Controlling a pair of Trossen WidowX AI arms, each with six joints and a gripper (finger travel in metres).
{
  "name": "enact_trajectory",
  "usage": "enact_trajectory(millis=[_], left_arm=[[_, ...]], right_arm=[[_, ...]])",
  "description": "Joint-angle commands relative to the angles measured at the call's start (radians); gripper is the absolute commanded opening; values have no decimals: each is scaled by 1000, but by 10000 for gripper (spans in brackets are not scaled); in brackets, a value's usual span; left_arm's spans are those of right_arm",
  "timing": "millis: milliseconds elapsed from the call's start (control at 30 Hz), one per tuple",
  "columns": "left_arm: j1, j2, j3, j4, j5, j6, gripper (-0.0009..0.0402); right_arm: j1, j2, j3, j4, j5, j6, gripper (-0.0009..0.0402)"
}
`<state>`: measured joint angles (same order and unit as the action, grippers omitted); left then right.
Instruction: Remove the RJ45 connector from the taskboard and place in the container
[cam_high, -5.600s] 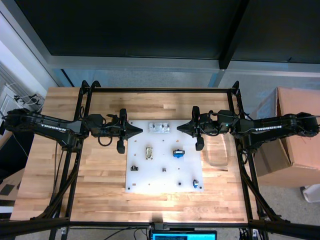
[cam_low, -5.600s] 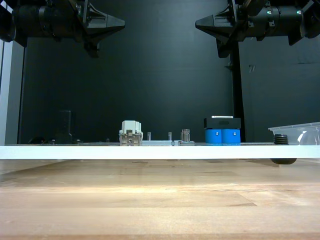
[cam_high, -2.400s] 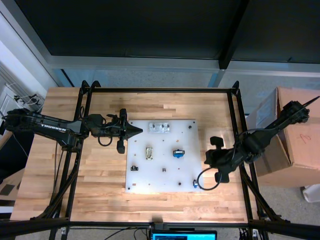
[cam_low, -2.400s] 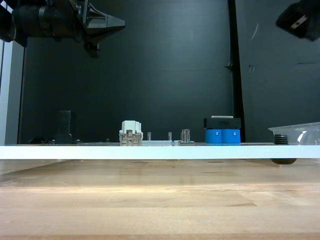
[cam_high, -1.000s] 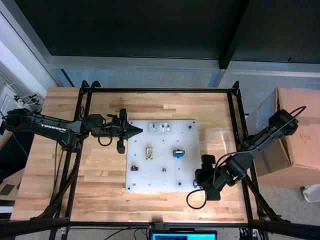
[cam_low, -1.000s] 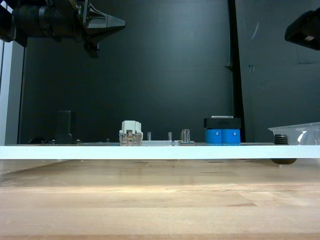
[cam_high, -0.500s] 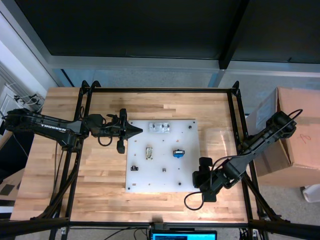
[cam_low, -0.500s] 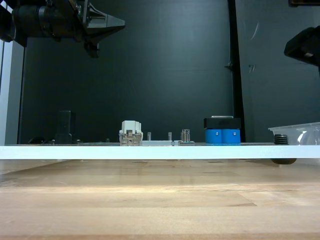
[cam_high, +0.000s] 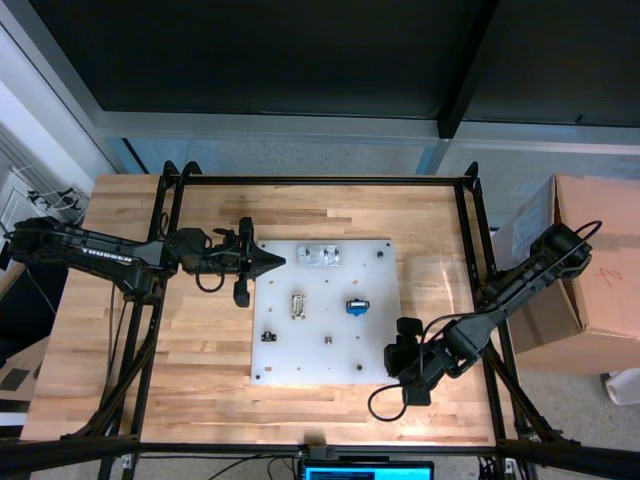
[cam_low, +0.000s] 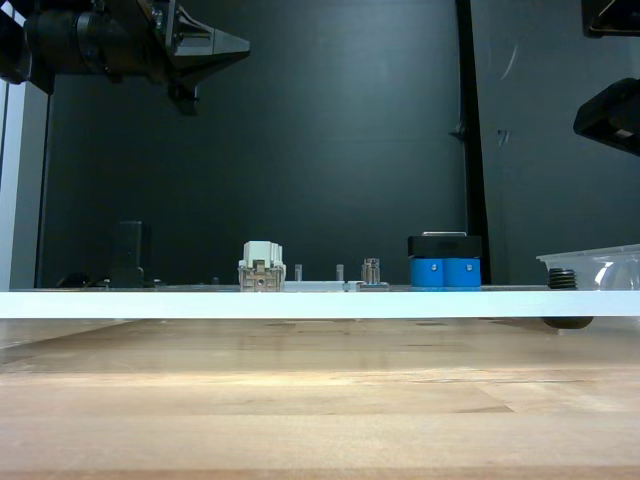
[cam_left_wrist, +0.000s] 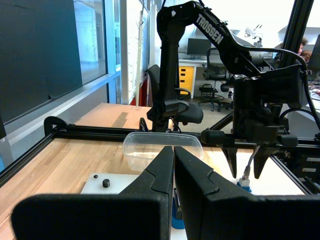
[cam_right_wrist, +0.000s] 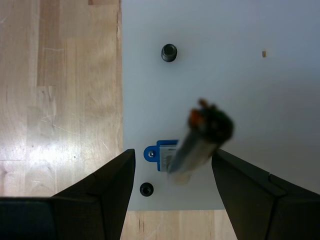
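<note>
Left jaws closed; right jaws straddle RJ45 connector (cam_right_wrist: 176, 161).

A robotics lab is suggested: a wooden table (cam_high: 200, 370) fenced by black rails (cam_high: 320, 181), with a monitor (cam_left_wrist: 196, 48), office chair (cam_left_wrist: 192, 113) and tall windows (cam_left_wrist: 89, 40) seen behind it.

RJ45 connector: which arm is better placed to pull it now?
Right. The right hand, open, hangs directly above the RJ45 connector, which stands in its blue seat at the near right corner of the board. The left hand is shut, up by the board's far left edge.
</note>
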<state>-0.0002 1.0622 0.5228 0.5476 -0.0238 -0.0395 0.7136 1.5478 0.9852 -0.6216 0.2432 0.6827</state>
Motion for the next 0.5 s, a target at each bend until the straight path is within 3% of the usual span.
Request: enact_trajectory(millis=[33, 500], left_arm=[[0, 0, 0, 0, 0, 0, 0], [0, 0, 0, 0, 0, 0, 0]], right_arm=[[0, -2, -2, -2, 2, -3, 190], [0, -2, -2, -1, 26, -8, 72]])
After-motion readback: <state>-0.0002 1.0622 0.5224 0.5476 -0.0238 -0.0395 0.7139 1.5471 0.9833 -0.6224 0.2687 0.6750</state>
